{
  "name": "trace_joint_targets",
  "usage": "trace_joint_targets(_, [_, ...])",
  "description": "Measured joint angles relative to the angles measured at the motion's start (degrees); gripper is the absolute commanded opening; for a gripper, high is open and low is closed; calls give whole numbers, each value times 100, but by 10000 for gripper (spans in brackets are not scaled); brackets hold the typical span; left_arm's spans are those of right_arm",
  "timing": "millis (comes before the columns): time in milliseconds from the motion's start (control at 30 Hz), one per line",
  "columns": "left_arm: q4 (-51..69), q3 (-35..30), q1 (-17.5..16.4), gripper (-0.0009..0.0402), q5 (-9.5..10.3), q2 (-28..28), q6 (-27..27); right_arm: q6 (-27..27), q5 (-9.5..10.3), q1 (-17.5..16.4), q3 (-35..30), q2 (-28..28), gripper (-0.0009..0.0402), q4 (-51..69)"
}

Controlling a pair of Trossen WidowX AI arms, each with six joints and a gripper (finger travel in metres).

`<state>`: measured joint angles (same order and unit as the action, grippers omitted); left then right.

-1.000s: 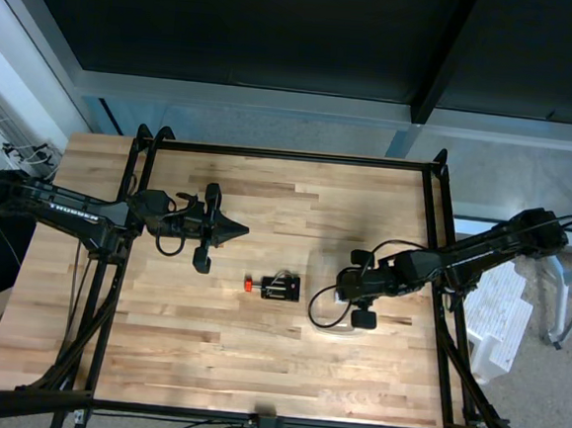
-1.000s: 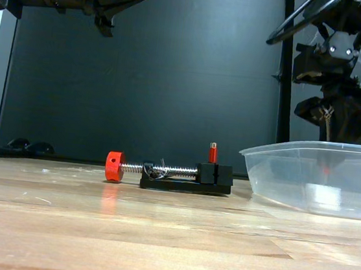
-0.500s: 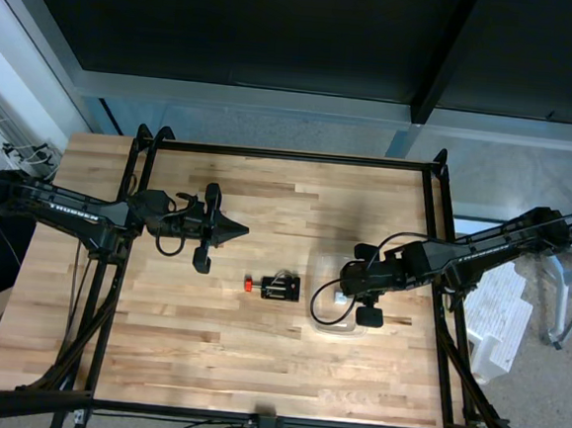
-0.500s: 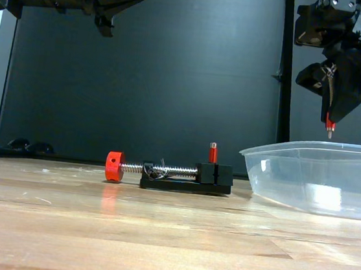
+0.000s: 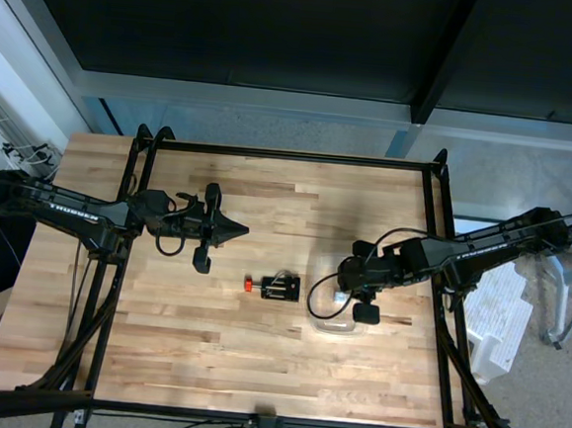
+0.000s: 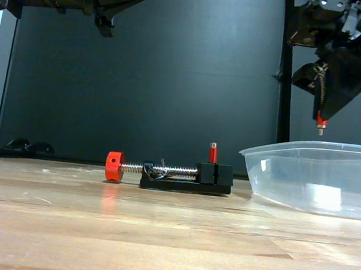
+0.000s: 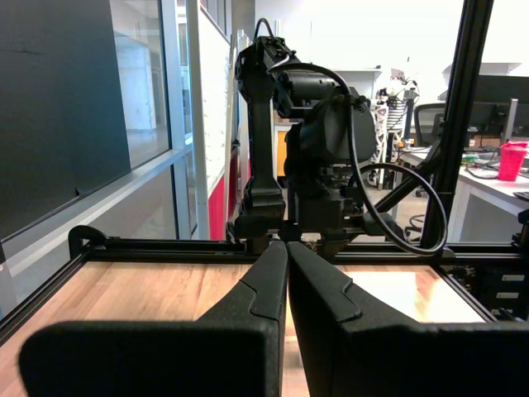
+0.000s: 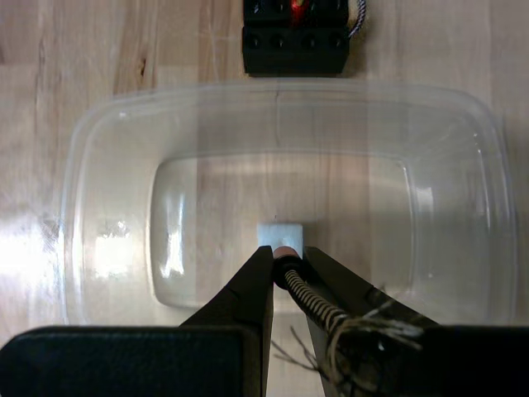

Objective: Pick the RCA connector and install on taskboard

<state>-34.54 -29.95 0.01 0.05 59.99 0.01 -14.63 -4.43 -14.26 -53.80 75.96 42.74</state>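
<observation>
I see the right gripper (image 8: 281,265) hanging over the clear tray (image 6: 274,175), its fingers pinching the connector (image 6: 321,122); the connector points straight down, its tip above the tray's rim and touching nothing; a wire trails from it back between the fingers; the taskboard (image 5: 280,289) lies on the table (image 5: 254,370) just beside the tray, on its left, with its red knob (image 6: 114,166) at the end away from the tray; the left gripper (image 7: 287,248) hangs high above the table, left of the board, fingers pressed together
</observation>
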Motion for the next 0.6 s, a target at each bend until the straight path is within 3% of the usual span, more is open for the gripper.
trace_joint_targets(200, [2,0,0,0,0,0,0,-20,7,85,-63,162,0,-127])
trace_joint_targets(600, [0,2,0,0,-2,0,0,59,0,264,-903,870,0,28])
